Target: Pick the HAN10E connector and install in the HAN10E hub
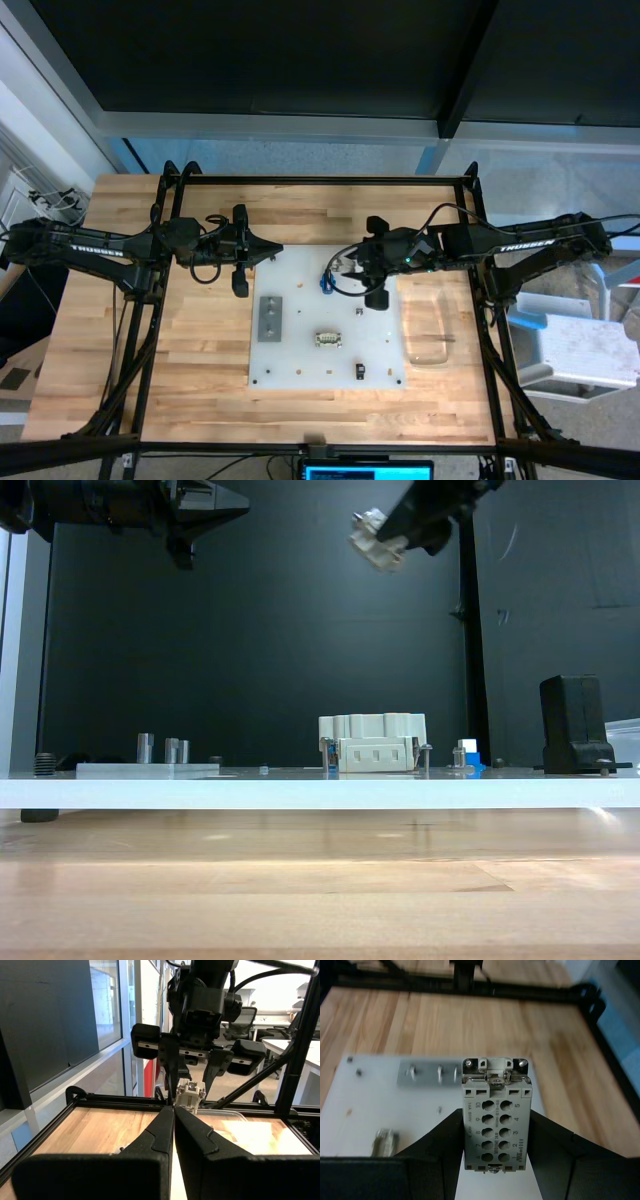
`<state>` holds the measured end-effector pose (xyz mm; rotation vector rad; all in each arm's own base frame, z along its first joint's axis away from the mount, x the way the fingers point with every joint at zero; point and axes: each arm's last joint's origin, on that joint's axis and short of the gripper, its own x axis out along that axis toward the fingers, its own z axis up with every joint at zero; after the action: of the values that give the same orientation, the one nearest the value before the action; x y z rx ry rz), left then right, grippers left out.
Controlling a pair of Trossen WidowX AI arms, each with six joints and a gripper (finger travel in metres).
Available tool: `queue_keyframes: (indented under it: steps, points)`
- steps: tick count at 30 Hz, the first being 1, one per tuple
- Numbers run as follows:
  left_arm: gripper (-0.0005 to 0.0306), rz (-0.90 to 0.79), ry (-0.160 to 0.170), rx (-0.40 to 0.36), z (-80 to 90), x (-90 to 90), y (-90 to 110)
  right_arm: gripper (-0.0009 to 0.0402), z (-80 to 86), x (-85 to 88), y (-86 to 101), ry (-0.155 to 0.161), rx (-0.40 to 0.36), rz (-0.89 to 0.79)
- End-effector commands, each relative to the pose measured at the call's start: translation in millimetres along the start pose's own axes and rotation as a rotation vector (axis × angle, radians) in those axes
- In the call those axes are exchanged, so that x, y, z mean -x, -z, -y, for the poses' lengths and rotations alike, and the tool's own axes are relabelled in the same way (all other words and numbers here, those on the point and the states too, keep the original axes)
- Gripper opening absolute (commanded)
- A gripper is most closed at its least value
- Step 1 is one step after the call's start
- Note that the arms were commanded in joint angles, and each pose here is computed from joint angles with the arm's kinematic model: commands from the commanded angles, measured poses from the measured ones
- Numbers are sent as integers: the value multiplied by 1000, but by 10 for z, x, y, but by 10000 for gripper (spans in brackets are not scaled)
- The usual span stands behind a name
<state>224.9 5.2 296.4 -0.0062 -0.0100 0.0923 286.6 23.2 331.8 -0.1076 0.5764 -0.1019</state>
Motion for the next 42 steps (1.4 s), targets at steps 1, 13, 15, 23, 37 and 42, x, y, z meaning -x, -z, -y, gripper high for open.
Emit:
queue_keyframes:
  steps: [1,13,15,23,37,42]
  points:
    - [0,1,0,0,-1,0,-2,0,17,-42,-49,7,32,53]
    - [0,1,0,0,-1,0,-2,0,129,-52,-442,8,23,177]
    - [0,1,0,0,0,0,-2,0,130,-86,-532,-35,19,212]
    - [0,1,0,0,-1,0,-2,0,132,-201,-611,-23,15,355]
    - [0,1,0,0,-1,0,-2,0,131,-332,-471,1,-15,550]
    - [0,1,0,0,-1,0,-2,0,147,-337,-467,7,-11,548]
